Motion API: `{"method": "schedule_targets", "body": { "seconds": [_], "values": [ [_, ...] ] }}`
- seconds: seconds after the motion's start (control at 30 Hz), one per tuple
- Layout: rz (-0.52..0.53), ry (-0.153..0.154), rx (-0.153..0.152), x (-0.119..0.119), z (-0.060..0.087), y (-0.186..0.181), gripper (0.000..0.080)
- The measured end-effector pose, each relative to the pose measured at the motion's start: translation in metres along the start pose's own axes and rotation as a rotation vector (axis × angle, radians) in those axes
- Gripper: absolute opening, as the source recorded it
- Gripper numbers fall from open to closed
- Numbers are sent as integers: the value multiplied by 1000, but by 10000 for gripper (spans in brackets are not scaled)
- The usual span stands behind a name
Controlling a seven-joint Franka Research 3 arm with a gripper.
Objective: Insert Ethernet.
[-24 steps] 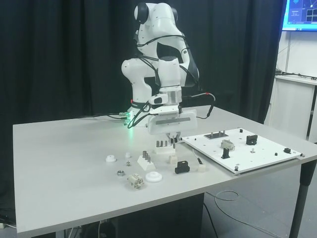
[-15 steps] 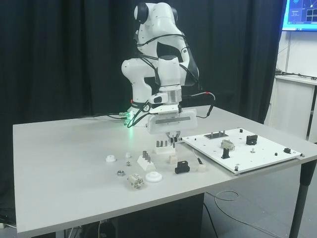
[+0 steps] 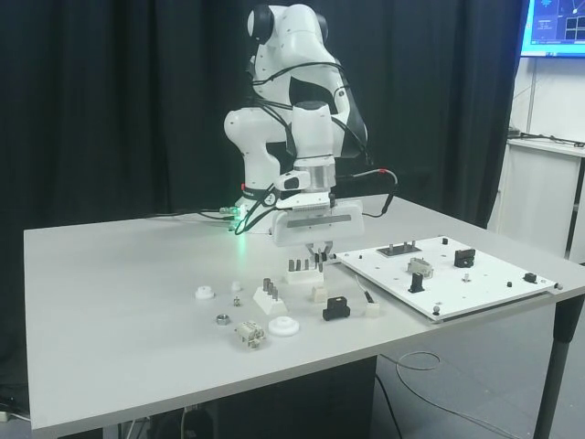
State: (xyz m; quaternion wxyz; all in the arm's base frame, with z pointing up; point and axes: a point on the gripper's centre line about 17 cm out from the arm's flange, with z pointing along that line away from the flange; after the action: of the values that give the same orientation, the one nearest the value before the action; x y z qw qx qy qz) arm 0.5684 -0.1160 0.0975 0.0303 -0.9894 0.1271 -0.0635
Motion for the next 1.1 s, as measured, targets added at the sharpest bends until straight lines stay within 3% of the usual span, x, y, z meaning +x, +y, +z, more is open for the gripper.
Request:
{"method": "schedule_targets", "body": {
  "seconds": [1.1],
  "values": [
    [-33,15,-2,9,-5,-12,73]
  ]
}}
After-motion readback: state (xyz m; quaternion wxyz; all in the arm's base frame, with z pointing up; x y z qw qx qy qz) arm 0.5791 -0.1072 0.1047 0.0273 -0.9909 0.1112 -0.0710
